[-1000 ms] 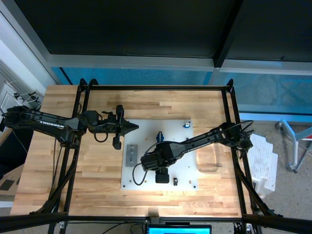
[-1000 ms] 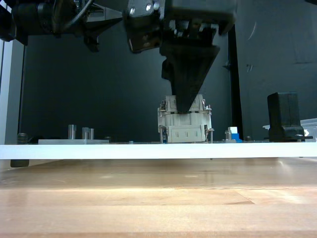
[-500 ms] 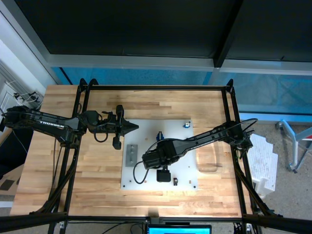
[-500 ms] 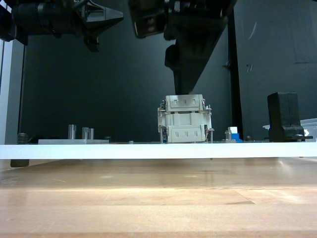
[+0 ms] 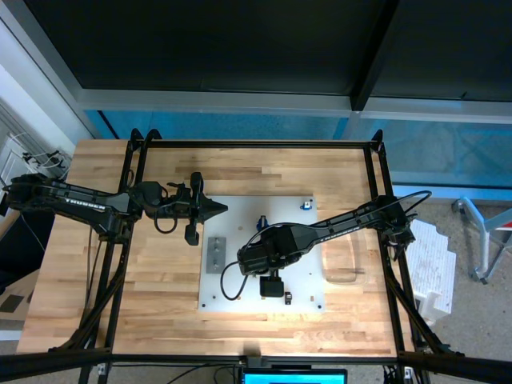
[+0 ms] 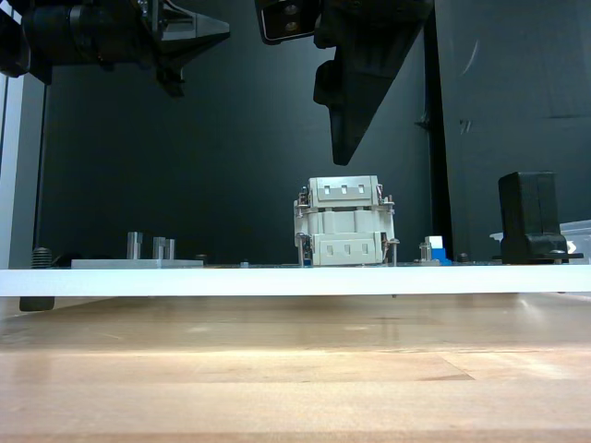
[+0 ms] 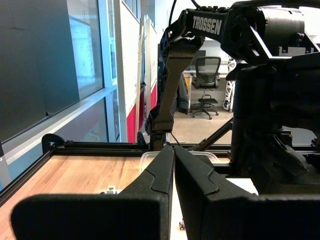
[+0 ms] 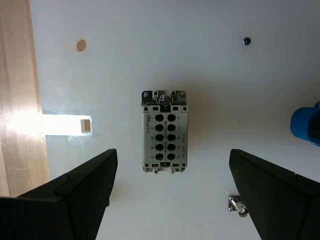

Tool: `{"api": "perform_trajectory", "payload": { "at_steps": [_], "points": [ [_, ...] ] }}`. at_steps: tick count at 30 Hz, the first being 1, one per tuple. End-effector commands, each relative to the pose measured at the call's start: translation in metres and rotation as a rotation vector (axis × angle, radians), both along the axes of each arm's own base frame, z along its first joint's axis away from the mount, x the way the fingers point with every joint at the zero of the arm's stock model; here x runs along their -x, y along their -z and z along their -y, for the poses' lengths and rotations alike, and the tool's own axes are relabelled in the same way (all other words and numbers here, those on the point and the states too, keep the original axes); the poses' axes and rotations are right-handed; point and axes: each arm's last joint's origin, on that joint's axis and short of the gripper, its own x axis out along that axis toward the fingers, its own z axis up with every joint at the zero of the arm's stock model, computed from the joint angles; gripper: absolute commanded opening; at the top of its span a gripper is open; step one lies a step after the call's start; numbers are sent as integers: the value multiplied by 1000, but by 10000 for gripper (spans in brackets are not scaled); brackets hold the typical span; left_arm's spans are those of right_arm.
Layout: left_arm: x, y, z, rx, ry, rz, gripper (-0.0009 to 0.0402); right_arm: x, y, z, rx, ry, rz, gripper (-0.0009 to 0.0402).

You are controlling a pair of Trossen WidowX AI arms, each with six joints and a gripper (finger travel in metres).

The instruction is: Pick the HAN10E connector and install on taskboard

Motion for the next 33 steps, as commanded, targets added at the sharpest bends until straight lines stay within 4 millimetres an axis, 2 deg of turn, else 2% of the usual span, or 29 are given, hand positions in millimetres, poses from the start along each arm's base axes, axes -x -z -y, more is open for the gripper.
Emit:
{"api": "perform_trajectory", "payload": {
  "at_steps": [1, 4, 9, 15, 19, 25, 33],
  "points": [
    [0, 0, 0, 0, 0, 1, 1, 0, -1, 0, 0, 0, 2, 314],
    [0, 0, 0, 0, 0, 1, 1, 3, -6, 1, -1, 2, 3, 313],
    [0, 0, 0, 0, 0, 1, 1, 16, -27, 12, -7, 16, 42, 300],
    [0, 0, 0, 0, 0, 1, 1, 41, -48, 33, 43, 18, 108, 279],
    [0, 0, 0, 0, 0, 1, 1, 60, -59, 50, 41, 24, 220, 264],
    [0, 0, 0, 0, 0, 1, 1, 86, -66, 75, 50, 38, 365, 229],
    [0, 0, 0, 0, 0, 1, 1, 113, -62, 102, 63, 58, 611, 148]
  ]
}}
